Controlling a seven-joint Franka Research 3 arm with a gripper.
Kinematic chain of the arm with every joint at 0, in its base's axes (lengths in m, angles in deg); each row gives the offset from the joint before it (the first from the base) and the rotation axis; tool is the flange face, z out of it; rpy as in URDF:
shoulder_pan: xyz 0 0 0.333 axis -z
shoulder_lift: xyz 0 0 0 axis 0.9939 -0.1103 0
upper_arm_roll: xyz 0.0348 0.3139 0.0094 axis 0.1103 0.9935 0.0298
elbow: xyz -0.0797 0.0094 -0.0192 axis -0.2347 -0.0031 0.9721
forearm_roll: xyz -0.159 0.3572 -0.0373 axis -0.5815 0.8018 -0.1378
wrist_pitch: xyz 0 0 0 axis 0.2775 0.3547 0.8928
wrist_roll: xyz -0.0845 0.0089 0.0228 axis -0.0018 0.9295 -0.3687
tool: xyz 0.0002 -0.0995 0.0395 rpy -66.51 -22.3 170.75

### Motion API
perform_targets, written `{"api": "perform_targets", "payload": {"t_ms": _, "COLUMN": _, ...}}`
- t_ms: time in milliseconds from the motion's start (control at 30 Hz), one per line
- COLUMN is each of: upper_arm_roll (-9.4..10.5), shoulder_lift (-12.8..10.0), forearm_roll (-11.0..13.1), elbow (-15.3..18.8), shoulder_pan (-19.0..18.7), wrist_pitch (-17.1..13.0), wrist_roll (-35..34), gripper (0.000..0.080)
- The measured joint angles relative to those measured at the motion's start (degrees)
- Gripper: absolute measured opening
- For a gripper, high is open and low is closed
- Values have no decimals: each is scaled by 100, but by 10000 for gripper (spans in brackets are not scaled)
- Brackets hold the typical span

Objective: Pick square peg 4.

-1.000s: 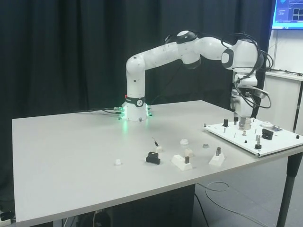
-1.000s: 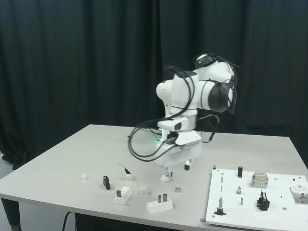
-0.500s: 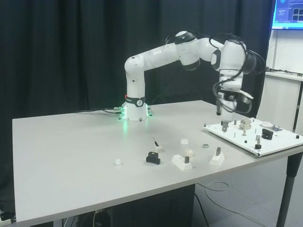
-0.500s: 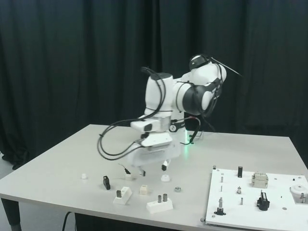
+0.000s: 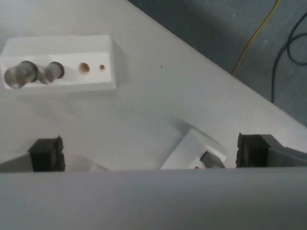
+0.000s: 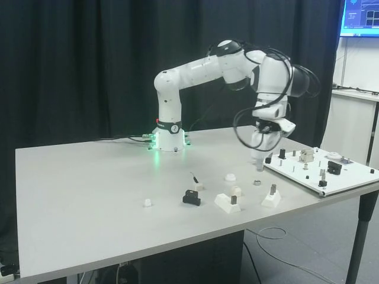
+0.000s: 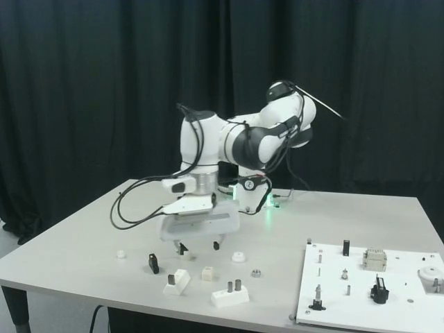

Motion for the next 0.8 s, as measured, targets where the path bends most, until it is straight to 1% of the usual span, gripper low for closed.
{"api": "perform_targets", "payload": {"t_ms": 133, "upper_arm_roll": -6, "shoulder_lift": -33, "forearm_roll": 146, "elbow": 24, "shoulder_pan": 109, "wrist_pitch": 94, "wrist_roll": -247, "gripper": 800}}
{"api": "perform_targets", "payload": {"t_ms": 267, "upper_arm_roll": -7, "shoulder_lift": -56, "forearm_roll": 273, "elbow": 25, "shoulder_pan": 212, "wrist_pitch": 173, "wrist_roll": -663, "gripper": 800}}
{"api": "perform_targets", "payload": {"t_ms": 633, "upper_arm_roll": -7, "shoulder_lift": -148, "forearm_roll": 449, "elbow": 30, "shoulder_pan": 430, "wrist_pitch": 296, "wrist_roll": -1933, "gripper": 800}}
{"api": "perform_targets", "payload": {"t_ms": 800, "upper_arm_roll": -7, "shoulder_lift": -194, "forearm_roll": 495, "elbow": 39, "shoulder_pan": 498, "wrist_pitch": 309, "wrist_roll": -2050, "gripper": 800}}
